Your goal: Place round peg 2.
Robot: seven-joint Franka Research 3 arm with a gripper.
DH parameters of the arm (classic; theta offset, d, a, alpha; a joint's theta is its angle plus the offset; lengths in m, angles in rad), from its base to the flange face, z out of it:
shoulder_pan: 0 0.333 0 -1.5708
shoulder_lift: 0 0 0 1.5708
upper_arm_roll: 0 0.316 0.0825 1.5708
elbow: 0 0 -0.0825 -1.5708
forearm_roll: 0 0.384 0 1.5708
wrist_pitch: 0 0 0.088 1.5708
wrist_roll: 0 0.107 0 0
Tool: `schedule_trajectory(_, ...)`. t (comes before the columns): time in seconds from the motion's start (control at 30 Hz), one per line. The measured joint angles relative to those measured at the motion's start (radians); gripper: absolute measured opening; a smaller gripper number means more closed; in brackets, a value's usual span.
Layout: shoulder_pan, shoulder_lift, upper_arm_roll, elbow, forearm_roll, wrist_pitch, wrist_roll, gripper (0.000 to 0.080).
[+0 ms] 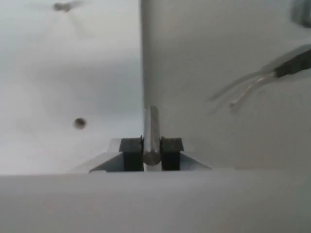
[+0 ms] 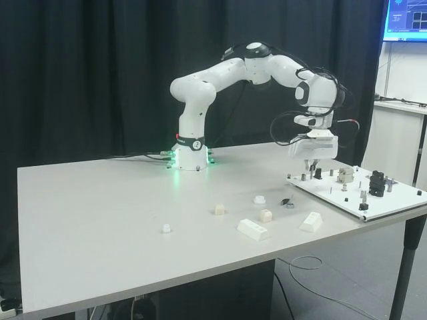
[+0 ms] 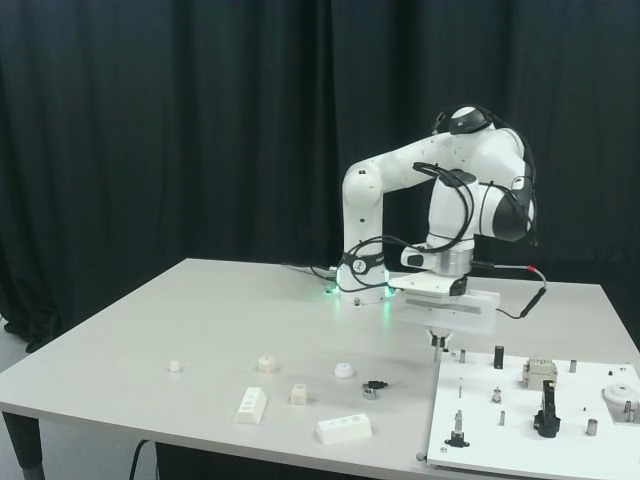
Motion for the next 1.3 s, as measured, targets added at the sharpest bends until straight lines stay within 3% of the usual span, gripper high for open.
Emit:
schedule_trajectory(0.5, -0.099, 0.0, 0.016, -0.003, 0.022, 0.003, -0.108, 0.0075)
schedule_trajectory(0.87, -0.181, 0.003, 0.071, 0.018, 0.063, 0.015, -0.224, 0.0075)
schedule_trajectory(1.3, -0.268, 0.019, 0.131, 0.074, 0.067, 0.017, -0.27, 0.0075)
